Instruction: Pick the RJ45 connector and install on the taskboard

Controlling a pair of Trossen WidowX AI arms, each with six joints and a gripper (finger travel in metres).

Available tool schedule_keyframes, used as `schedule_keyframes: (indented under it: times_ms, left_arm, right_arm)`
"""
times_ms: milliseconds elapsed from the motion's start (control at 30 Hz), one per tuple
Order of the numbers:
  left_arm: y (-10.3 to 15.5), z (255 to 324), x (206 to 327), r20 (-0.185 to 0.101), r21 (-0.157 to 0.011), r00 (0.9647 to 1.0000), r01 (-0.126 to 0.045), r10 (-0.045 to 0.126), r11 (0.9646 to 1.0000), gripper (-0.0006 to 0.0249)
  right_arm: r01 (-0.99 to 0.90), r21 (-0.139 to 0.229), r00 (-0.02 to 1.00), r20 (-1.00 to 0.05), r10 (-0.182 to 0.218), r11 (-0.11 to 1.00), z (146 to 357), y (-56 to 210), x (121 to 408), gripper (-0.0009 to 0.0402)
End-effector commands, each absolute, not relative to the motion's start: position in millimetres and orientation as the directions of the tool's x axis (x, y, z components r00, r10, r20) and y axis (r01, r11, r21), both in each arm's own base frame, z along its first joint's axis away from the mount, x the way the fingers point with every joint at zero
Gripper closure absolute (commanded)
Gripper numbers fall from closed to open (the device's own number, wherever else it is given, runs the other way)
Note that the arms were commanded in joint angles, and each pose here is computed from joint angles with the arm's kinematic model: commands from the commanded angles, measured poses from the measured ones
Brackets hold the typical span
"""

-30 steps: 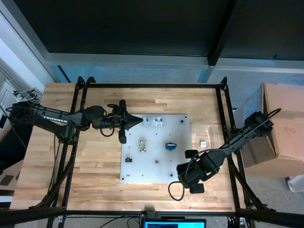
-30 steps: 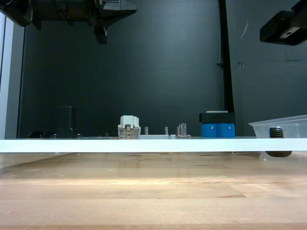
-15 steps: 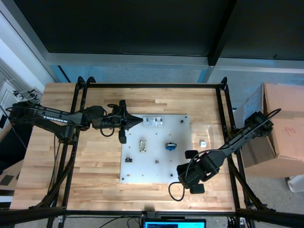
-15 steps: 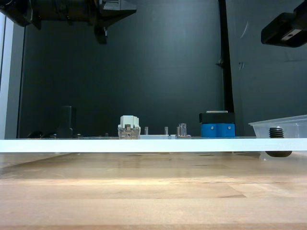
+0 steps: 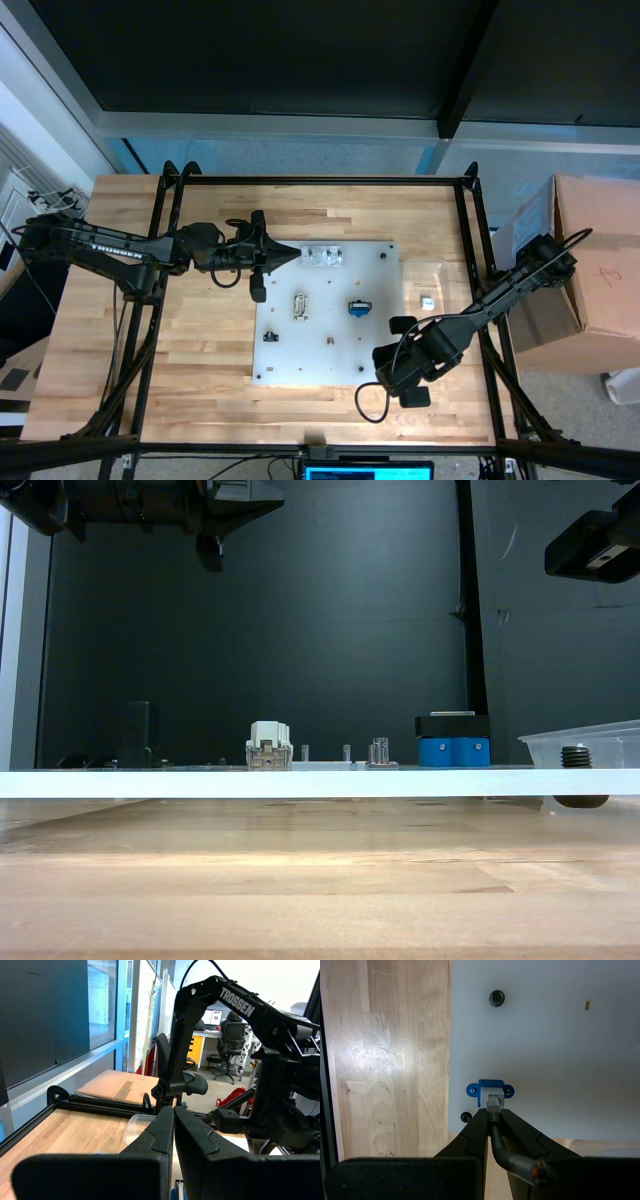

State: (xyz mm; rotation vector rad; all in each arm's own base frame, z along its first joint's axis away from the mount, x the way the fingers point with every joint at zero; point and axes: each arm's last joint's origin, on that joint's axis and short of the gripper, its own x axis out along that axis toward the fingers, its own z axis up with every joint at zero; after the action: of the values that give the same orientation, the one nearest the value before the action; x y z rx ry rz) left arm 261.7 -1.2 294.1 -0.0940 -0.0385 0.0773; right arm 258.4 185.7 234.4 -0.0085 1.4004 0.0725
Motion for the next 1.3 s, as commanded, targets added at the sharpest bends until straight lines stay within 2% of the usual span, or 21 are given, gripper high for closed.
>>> schedule_keyframes:
  times_ms: [33, 733, 1000, 1300]
  left_arm:
    - [-1.2, 294.3, 261.7, 0.035, -0.095, 0.9963, -0.075, 0.079, 0.9927, 0.0243]
    - [-1.2, 293.9, 261.7, 0.032, -0.095, 0.9964, -0.075, 0.079, 0.9927, 0.0243]
    - [-1.2, 293.9, 261.7, 0.031, -0.095, 0.9964, -0.075, 0.079, 0.9927, 0.0243]
    - [-1.2, 293.9, 261.7, 0.032, -0.095, 0.9964, -0.075, 0.079, 0.9927, 0.0243]
  right_arm:
    - [-0.055, 0.032, 0.159, -0.986, 0.040, 0.998, 231.3, 185.5, 257.8, 0.0393]
    - [-0.054, 0.036, 0.168, -0.985, 0.045, 0.998, 226.6, 185.0, 257.8, 0.0393]
    - [-0.046, 0.044, 0.167, -0.985, 0.051, 0.998, 204.3, 184.5, 256.8, 0.0393]
    - [-0.036, 0.046, 0.165, -0.985, 0.051, 0.998, 204.9, 184.4, 256.7, 0.0393]
